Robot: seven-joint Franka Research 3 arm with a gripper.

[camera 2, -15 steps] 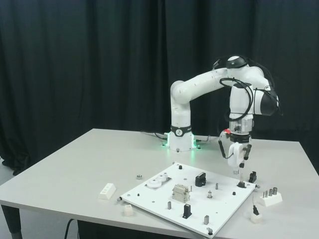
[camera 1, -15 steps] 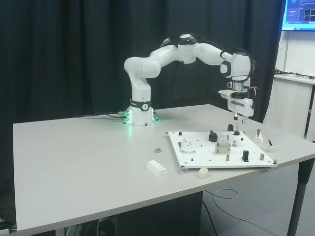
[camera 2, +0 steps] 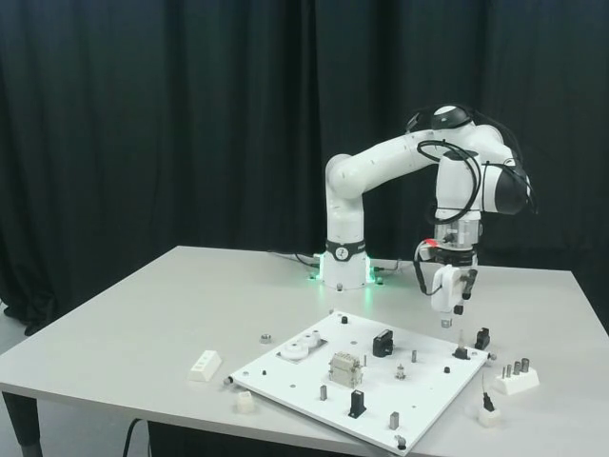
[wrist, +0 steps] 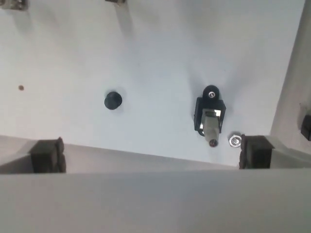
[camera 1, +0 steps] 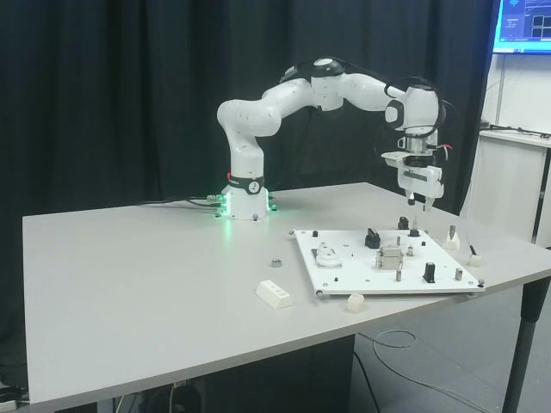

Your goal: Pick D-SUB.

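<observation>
Above the white board's (camera 2: 314, 386) far corner your gripper (camera 2: 445, 319) hovers empty, fingers spread; you're approaching, so next descend squarely over the D-SUB connector (camera 2: 346, 368).

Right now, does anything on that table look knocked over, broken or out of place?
Nothing looks spilled or broken. The white square board lies flat with its small parts upright. A few small white blocks sit loose on the grey table off the board: one near its corner, another by its front edge. The gripper hovers above the board.
</observation>
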